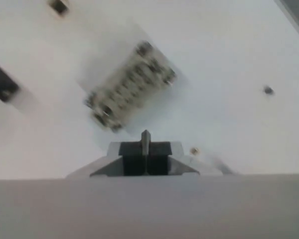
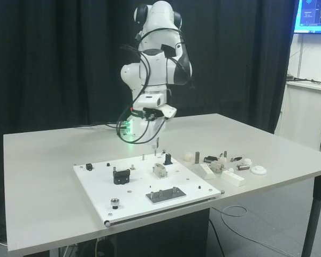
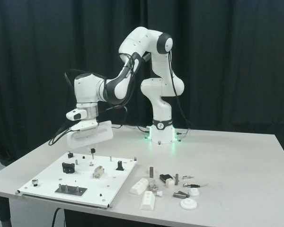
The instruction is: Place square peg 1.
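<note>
Arm: my white robot arm (image 3: 132, 66) reaches from its base out over the white board (image 3: 47, 189) on the grey worktop (image 3: 236, 161).
Pincer: the pincer (image 1: 145, 149) hangs above the board's far part, its fingers pressed onto a thin peg (image 1: 145, 139).
Peg: I see it pointing down from the fingertips, above the board, not touching it.
Below: a connector block (image 1: 129, 87) lies on the board.
Loose parts: small pieces (image 3: 168, 187) lie beside the board.

White arm (image 3: 132, 52), white board (image 3: 80, 182), grey table (image 3: 227, 161), black curtain (image 3: 227, 61)
</note>
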Controlling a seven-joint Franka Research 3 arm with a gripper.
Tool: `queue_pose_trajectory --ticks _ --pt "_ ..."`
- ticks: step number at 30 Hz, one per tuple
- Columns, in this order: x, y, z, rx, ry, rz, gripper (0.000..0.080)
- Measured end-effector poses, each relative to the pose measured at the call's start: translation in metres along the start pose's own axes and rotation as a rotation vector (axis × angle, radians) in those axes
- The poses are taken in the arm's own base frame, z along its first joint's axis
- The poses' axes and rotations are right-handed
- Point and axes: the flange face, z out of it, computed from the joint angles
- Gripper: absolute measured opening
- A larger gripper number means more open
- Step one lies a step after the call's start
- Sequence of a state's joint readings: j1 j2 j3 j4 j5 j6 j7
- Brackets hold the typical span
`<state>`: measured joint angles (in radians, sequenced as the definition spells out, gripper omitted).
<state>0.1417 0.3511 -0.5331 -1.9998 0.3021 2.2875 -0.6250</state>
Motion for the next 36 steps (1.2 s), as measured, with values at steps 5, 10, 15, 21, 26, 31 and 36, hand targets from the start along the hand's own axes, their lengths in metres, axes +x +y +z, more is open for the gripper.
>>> queue_pose_trajectory --ticks 5,10,15,21,26,31,36 --pt "0.001 -0.022 -0.002 0.018 -0.011 0.001 0.0021" --pt "0.002 -0.047 -0.003 0.025 -0.019 -0.003 0.0021" --pt "0.003 -0.073 -0.002 0.031 -0.029 -0.001 0.0021" --pt "0.005 -0.106 0.001 0.029 -0.043 0.000 0.0021" --pt "0.008 -0.135 0.003 0.027 -0.050 -0.007 0.0021" --pt "0.010 -0.164 0.007 0.017 -0.050 -0.010 0.0021" --pt "0.013 -0.192 0.009 0.011 -0.053 -0.009 0.0021"
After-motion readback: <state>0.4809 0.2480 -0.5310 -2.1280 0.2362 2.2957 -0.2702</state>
